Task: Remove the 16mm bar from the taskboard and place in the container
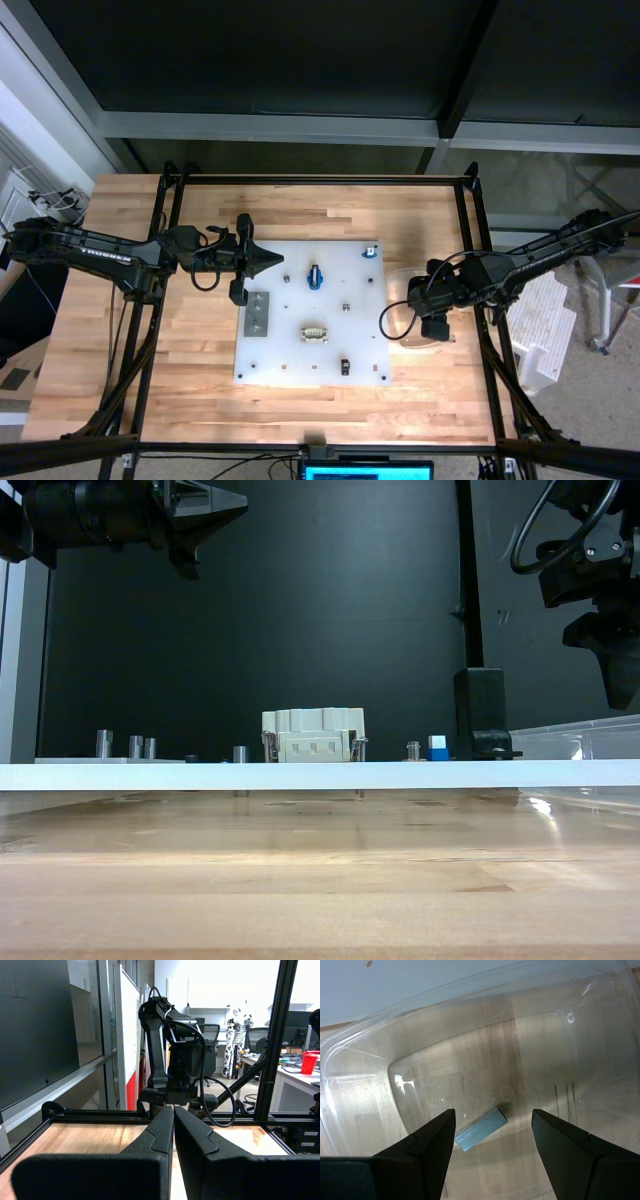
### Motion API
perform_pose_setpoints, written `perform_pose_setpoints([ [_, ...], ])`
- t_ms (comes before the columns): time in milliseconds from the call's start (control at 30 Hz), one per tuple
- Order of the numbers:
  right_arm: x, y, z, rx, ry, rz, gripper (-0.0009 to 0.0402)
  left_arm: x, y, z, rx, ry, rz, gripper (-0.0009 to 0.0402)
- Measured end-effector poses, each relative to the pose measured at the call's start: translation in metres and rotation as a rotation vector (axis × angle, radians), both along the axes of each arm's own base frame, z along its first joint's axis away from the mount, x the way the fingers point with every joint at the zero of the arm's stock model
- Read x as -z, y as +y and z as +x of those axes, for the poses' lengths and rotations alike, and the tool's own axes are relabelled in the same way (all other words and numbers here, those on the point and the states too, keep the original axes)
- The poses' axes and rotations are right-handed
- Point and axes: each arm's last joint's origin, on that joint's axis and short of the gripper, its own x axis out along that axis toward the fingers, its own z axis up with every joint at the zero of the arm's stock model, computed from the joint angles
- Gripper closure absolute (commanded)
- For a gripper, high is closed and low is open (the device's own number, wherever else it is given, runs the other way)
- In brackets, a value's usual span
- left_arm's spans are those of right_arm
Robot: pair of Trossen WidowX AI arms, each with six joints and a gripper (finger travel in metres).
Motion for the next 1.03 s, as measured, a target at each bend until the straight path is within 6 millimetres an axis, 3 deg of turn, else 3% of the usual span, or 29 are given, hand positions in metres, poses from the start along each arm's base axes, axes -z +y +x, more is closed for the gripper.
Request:
perform_pose_setpoints([
  [167,-0.004,-0.001,-0.001,-0.017,-0.046,-0.017,0.0207,0.0,0.0,0.0,0.0,0.0,0.0,0.0393],
  [533,-0.051,-0.023,-0.002,-0.036,-0.513,0.037,0.0278,0.0,0.0,0.0,0.0,0.0,0.0,0.0393],
  [1033,-0.096,-0.045,0.022,-0.143,-1.083,-0.065,0.039,0.0,0.0,0.0,0.0,0.0,0.0,0.0393],
])
